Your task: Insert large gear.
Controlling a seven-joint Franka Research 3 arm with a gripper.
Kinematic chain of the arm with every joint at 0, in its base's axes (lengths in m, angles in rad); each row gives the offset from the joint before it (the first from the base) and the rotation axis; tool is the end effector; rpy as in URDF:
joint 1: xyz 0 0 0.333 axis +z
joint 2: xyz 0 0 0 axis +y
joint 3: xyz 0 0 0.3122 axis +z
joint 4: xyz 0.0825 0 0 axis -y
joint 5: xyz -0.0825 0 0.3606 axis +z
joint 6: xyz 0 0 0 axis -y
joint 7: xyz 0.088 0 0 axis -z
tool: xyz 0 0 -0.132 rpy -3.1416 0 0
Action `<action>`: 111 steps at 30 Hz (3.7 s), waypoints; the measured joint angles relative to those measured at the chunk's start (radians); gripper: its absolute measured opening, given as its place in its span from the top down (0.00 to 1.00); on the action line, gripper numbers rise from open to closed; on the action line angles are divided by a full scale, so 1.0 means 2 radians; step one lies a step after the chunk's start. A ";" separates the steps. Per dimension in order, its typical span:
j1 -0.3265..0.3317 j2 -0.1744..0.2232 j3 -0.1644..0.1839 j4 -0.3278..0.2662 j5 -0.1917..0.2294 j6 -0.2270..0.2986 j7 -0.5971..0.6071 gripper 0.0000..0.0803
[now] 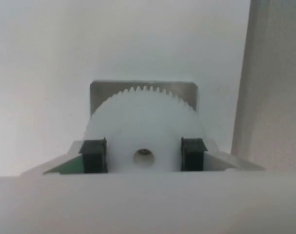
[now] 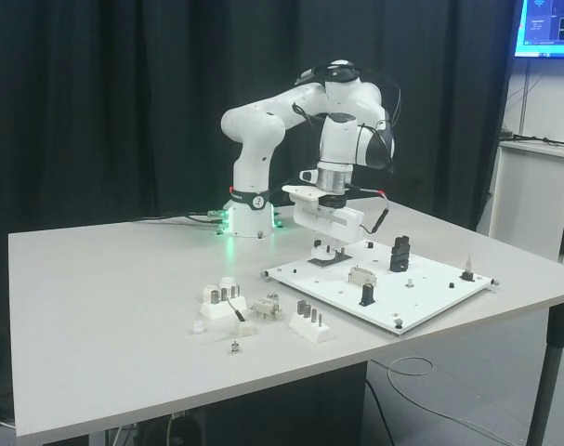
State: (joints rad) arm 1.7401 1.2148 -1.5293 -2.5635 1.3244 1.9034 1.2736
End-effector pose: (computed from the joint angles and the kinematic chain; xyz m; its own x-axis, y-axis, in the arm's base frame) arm 0.3917 0.0455 0.2083 -0.4481 -0.8908 0.0759 -0.8930 0.4500 0.0095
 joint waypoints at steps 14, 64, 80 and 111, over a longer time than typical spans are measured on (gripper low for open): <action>0.000 0.000 0.000 -0.001 0.002 -0.001 0.001 0.59; 0.003 0.000 -0.035 0.008 -0.012 -0.003 -0.026 0.01; 0.006 0.000 -0.043 0.021 0.003 0.012 -0.029 0.00; 0.010 0.000 -0.007 0.027 0.012 0.025 -0.029 0.00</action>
State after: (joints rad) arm 1.7594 1.2145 -1.5431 -2.5099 1.3484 1.9524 1.2163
